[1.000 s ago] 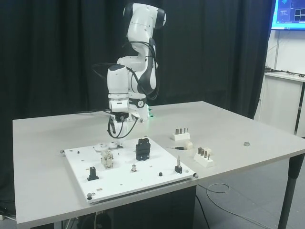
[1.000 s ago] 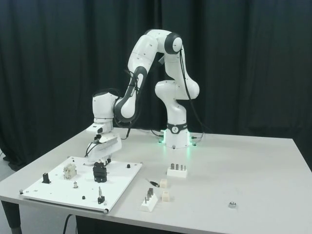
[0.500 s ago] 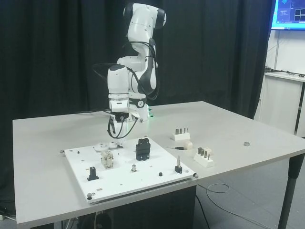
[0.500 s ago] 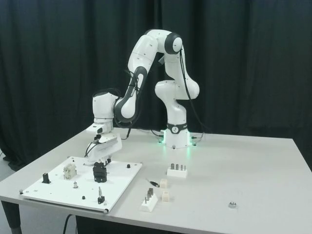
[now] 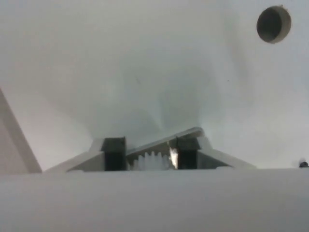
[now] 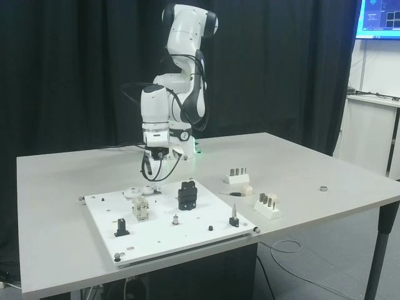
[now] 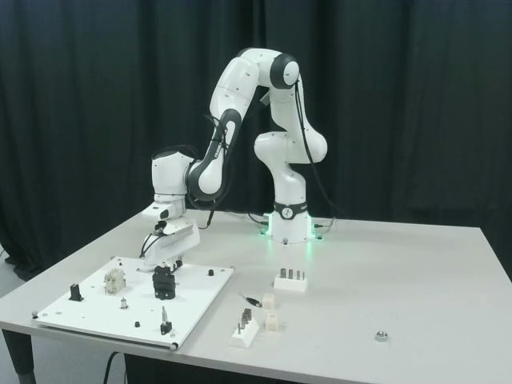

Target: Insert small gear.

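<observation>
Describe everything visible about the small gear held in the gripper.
The small gear is white and looks like plastic, with fine teeth along its rim. Only its toothed upper edge shows in the wrist view; the rest is hidden behind the gripper body. It sits clamped between the two black fingertips of the gripper, one on each side, above the white board. In both room views it is too small to make out.

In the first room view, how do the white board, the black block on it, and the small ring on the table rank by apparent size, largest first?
1. White board, by far the largest.
2. Black block standing on it.
3. Small ring, the smallest; it also lies farther to the side, so its true size is less sure.
</observation>
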### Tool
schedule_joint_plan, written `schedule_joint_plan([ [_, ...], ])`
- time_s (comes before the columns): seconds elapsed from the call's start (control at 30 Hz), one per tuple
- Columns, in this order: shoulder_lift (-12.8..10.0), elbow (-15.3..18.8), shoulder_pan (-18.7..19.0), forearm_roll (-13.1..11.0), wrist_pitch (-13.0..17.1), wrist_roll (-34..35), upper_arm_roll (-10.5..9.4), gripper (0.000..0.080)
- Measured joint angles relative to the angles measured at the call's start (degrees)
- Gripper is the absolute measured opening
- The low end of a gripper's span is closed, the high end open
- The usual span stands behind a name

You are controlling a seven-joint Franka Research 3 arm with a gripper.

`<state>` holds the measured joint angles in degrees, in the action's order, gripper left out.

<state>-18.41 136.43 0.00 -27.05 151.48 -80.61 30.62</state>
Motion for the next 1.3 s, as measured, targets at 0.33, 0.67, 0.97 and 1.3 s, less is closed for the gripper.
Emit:
schedule_joint_plan([
  [0.33,0.0,0.0,0.1,1.3,-0.3,0.0,0.00,0.0354],
  [0.67,0.9,0.0,0.8,2.2,-0.3,0.0,0.28,0.0779],
  [0.97,3.3,0.0,1.3,3.8,-0.3,1.2,0.85,0.0799],
  [1.3,6.3,-0.7,1.8,6.5,-0.2,3.2,0.86,0.0800],
])
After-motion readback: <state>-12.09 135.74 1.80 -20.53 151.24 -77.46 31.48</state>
